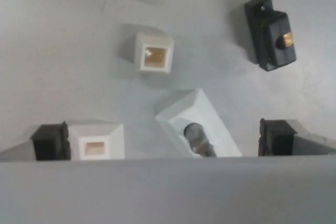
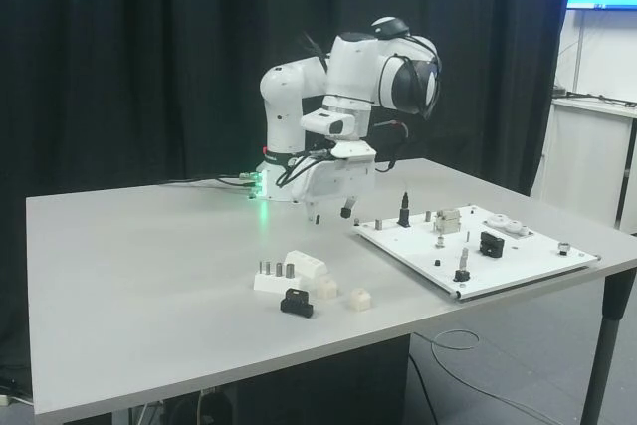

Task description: Pick D-SUB.

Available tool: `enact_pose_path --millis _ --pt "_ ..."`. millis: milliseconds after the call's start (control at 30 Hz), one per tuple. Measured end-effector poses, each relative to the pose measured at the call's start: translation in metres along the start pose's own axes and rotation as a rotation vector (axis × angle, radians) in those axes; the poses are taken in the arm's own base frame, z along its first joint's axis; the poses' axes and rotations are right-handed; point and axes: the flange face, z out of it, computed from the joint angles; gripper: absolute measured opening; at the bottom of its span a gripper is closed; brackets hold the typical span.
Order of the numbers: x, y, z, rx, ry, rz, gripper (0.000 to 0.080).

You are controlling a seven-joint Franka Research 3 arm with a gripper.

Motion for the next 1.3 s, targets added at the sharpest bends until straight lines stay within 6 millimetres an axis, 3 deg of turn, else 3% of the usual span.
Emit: enact_pose_path --millis 500,1000,1300 --pt "0.038 0.022 0.002 0.052 -0.054 0.012 0.08" --pt "0.049 0.027 0.007 0.069 -0.066 0.004 0.08" --pt "0.051 0.025 0.009 0.066 -0.063 -0.107 0.08"
